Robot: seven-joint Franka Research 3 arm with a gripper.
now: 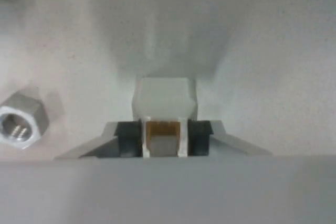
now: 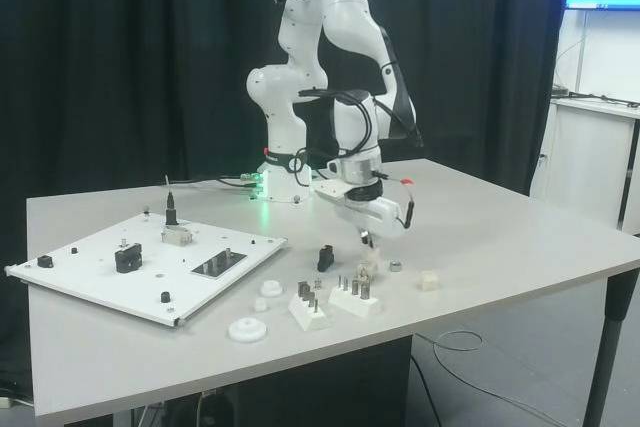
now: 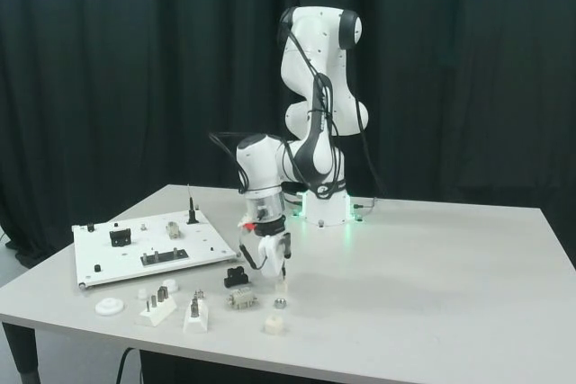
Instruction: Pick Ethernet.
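The white Franka arm (image 2: 330, 57) leaned forward from its base at the back of the grey table (image 2: 520, 237), its wrist bent down over the loose parts near the front edge. In the wrist view the two-finger gripper (image 1: 163, 139) was clenched on the clear plastic Ethernet plug (image 1: 164, 109): black finger pads (image 1: 127, 139) pressed against both sides of the plug, whose metal contacts showed between them. In the room views the plug was too small to make out clearly; the gripper (image 3: 270, 263) hung a little above the table, so the plug appeared lifted off the surface.

A grey metal hex nut (image 1: 20, 120) lay on the table just beside the gripper, apart from it. Near it in the first room view sat a small white cube (image 2: 428, 282), two white wedge-shaped holders with metal pins (image 2: 333, 302), a small black block (image 2: 325, 258) and a white toothed gear (image 2: 244, 329). A white flat assembly board (image 2: 140, 262) lay on the far side of these parts, well apart from the gripper, carrying black and grey fittings. Black curtains (image 3: 108, 69) hung behind the table
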